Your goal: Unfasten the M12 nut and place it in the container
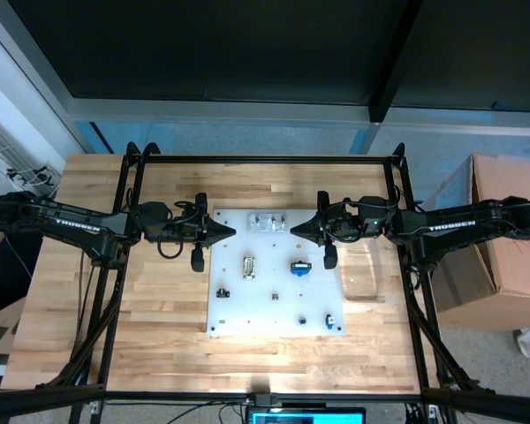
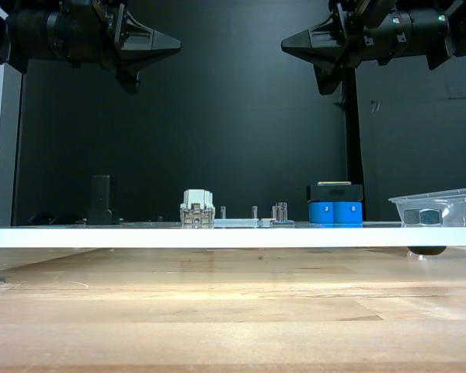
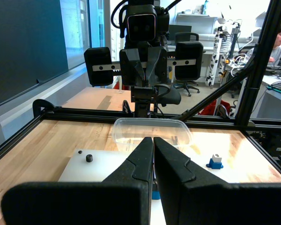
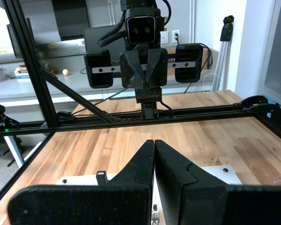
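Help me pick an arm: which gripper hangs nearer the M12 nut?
The right gripper, shut above the board's far right, on the nut's side; the left gripper, shut, hangs over its far left edge. The nut sits on its stud, outside the container.

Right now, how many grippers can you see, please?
2: left gripper, shut, high over the board's far left; right gripper, shut, high over its far middle. The nut sits on its stud.

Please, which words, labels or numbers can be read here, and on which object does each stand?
"TROSSEN": left arm, high view.
"TROSSEN": right arm, high view.
None readable: left gripper and right gripper, both shut above the white board; M12 nut on its stud.
Screen at the near edge: too blurred.
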You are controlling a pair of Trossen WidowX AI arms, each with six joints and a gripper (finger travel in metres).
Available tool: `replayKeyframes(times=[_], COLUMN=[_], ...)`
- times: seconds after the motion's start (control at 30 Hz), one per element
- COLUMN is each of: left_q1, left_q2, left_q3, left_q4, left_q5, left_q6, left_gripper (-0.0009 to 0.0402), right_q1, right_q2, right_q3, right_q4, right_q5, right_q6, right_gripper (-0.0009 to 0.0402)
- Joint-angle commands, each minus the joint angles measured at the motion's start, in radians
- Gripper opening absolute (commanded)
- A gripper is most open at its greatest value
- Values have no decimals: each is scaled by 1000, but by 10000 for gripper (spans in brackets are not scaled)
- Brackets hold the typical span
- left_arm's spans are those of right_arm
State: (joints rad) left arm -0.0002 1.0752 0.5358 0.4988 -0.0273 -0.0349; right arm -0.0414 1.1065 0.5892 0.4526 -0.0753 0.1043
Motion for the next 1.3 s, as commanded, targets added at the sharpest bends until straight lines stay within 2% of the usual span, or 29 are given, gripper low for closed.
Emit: replayKeyframes(times=[0.03,1.3], left_q1=[0,0], left_q2=[0,0], left_q3=[0,0], left_q4=[0,0], left_q5=[0,0], left_q6=[0,0], left_gripper=[0,0], right_q1=[0,1], right_q2=[0,0], right_q3=[0,0], right_q4=[0,21], right_q5=[0,-2], right_q6=[0,21], right_gripper=[0,0])
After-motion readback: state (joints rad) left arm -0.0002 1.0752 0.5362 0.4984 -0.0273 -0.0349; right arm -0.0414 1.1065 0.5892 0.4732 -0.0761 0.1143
